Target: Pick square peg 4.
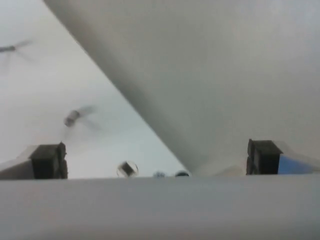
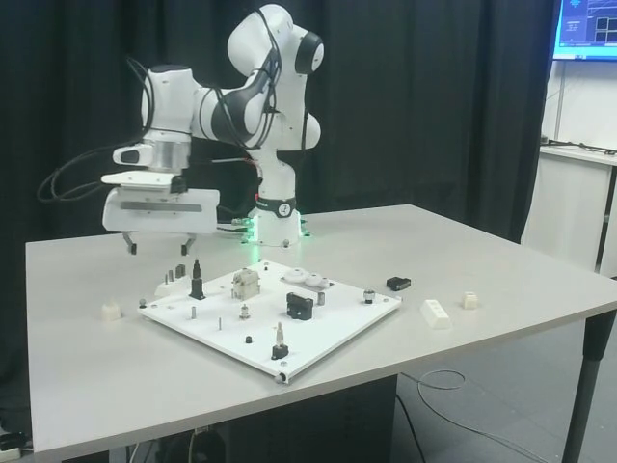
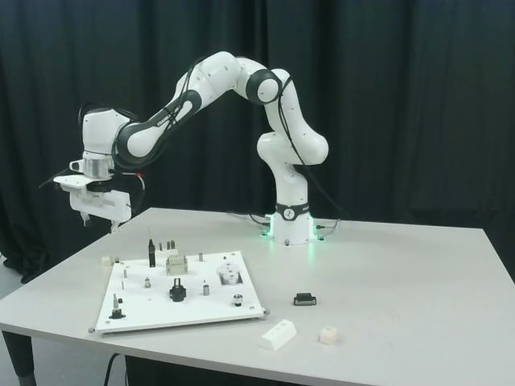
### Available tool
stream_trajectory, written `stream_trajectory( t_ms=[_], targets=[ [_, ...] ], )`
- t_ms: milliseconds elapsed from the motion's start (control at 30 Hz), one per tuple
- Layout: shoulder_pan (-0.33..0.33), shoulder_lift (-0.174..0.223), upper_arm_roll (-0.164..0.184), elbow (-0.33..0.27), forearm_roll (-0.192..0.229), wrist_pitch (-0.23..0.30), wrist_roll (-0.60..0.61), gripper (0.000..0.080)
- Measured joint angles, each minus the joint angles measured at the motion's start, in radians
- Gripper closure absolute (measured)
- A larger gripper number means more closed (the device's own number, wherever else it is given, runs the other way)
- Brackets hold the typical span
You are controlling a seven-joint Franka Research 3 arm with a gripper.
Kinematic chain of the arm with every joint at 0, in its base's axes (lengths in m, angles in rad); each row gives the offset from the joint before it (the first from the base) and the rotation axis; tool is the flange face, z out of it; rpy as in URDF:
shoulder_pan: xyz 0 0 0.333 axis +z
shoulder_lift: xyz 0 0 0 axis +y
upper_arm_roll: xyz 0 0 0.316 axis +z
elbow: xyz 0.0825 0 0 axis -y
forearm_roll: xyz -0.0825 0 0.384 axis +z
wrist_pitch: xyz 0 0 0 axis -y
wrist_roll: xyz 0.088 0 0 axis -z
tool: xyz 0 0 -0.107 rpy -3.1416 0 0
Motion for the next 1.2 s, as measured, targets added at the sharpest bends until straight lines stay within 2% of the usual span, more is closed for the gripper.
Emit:
stream_trajectory(
  t_ms=[167, 500, 800, 933, 1200],
  targets=[
    [0.001, 0.0, -0.038, 0.01, -0.006, -0.053, 0.04, 0.0003],
    [0.002, -0.023, -0.118, 0.018, -0.018, -0.211, 0.102, 0.0003],
    [0.002, -0.055, -0.157, 0.007, -0.037, -0.349, 0.126, 0.0003],
    [0.002, -0.064, -0.166, -0.012, -0.039, -0.377, 0.158, 0.0003],
    [0.01, -0.089, -0.183, -0.081, -0.041, -0.382, 0.276, 0.0003]
  ],
)
